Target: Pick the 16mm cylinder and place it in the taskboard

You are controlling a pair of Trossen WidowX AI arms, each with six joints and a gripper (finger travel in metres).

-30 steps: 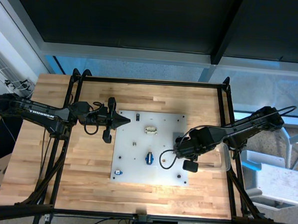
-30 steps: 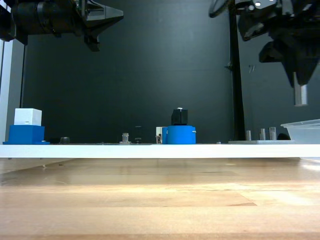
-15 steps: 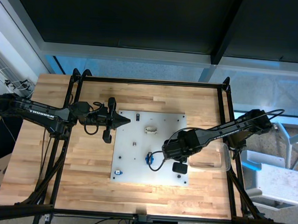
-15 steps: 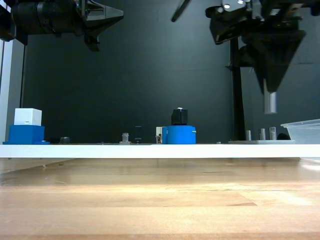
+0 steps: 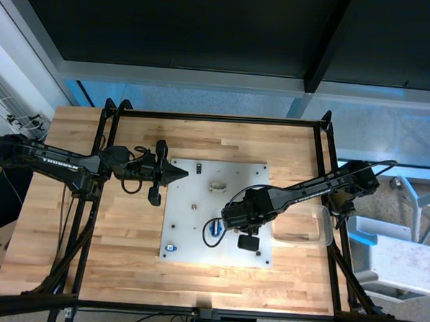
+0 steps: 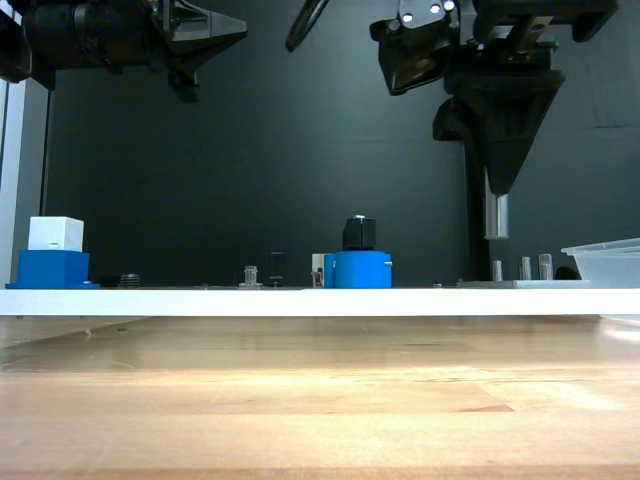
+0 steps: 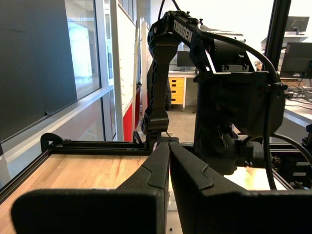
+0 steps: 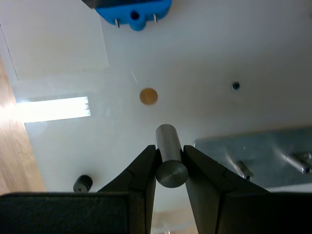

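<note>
Your right gripper [image 8: 168, 152] clamps the 16mm cylinder [image 8: 169, 145] upright between its fingertips, hanging clear above the taskboard [image 5: 196, 239] near its middle. Your left gripper [image 5: 180, 172], pinched together and empty, hovers over the taskboard's left edge.

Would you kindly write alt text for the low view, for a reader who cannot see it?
The right claw holds the 16mm cylinder upright, above the taskboard and apart from it, right of a blue plug. The left claw hangs high at left, shut.
</note>
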